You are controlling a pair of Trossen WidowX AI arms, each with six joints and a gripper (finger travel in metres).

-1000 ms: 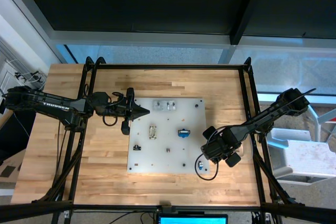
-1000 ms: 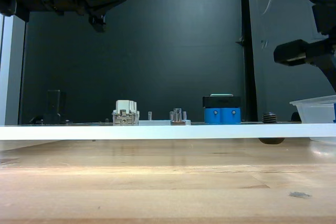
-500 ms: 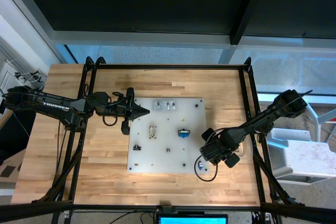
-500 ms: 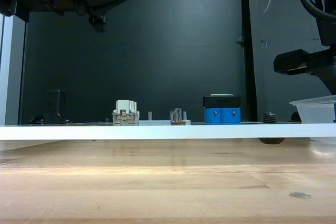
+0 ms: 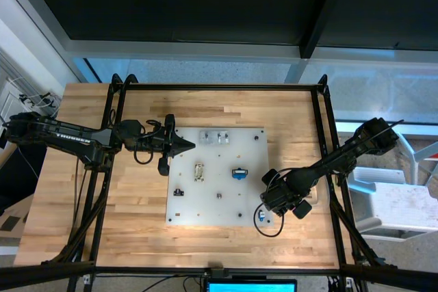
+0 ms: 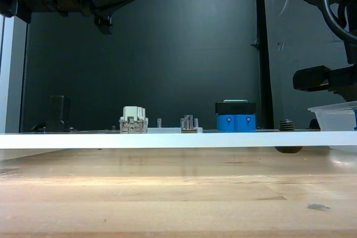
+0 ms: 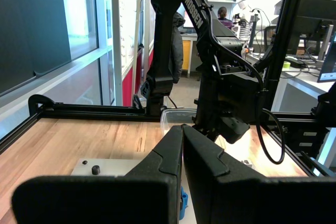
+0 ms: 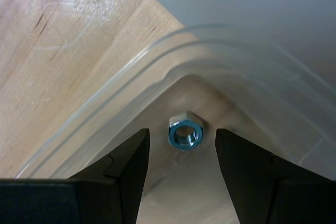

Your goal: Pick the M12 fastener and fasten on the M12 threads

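The fingers (image 8: 128,166) of the right gripper (image 8: 181,150) are spread open either side of the nut (image 8: 185,134), which lies in a corner of the clear tray (image 8: 105,98). This gripper has been lowered since the earlier frame. The stud (image 6: 286,125) is seen bare. The left gripper (image 7: 182,129) is held closed above the board (image 5: 212,210). "TROSSEN" is read on the right arm (image 7: 195,17).

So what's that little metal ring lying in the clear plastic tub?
It is a small six-sided nut, silvery with a bluish sheen, its threaded hole facing up. It lies flat and loose on the floor of the clear tray, near a corner. The right gripper hangs above with open fingers either side, not touching it. The left gripper is shut, far off over the left edge of the board.
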